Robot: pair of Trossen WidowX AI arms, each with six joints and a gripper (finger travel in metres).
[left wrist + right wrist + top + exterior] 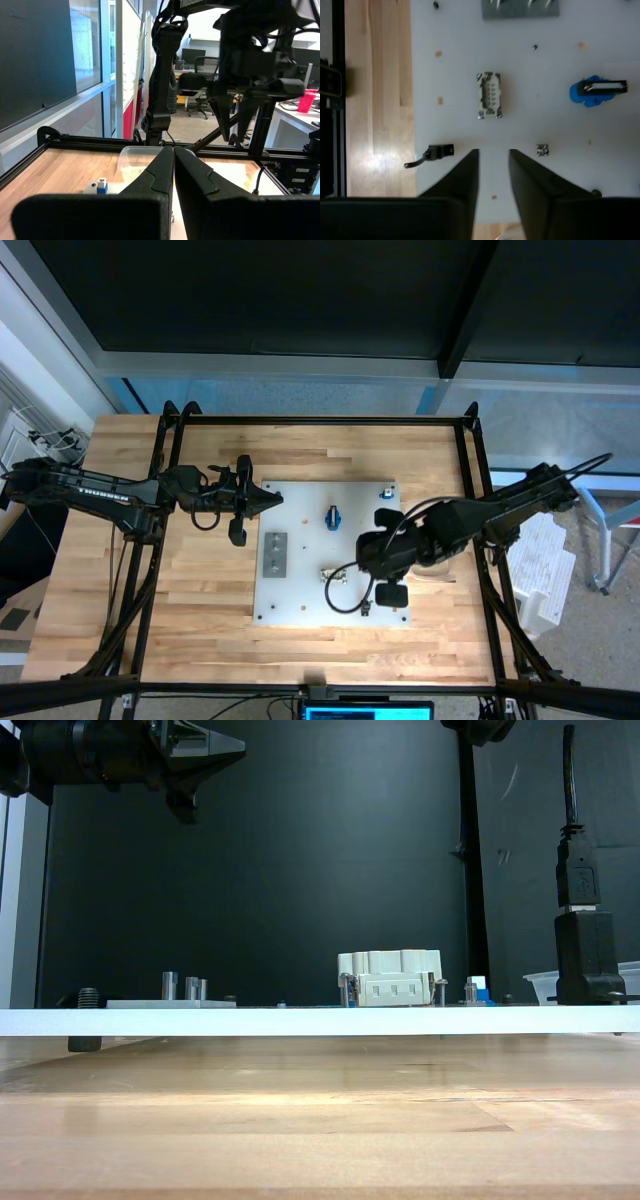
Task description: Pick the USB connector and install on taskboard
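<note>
The USB connector (579, 885) is a small black plug with a cable. It stands upright on the white taskboard (300, 602) at its near right corner (366, 606). In the right wrist view the USB connector (439, 151) lies apart from my open right gripper (493, 162), which has nothing between its fingers. That right gripper (368, 562) hangs over the board's right half, pointing down. My left gripper (268, 498) is shut and empty, held above the board's far left corner. It also shows high up in the low view (235, 745).
The board carries a grey metal block (275, 555), a silver multi-pin connector (489, 95), a blue knob (596, 91) and a small silver square piece (542, 149). The cable loops over the board (340, 595). A clear tray (136, 159) stands beyond the board's right side.
</note>
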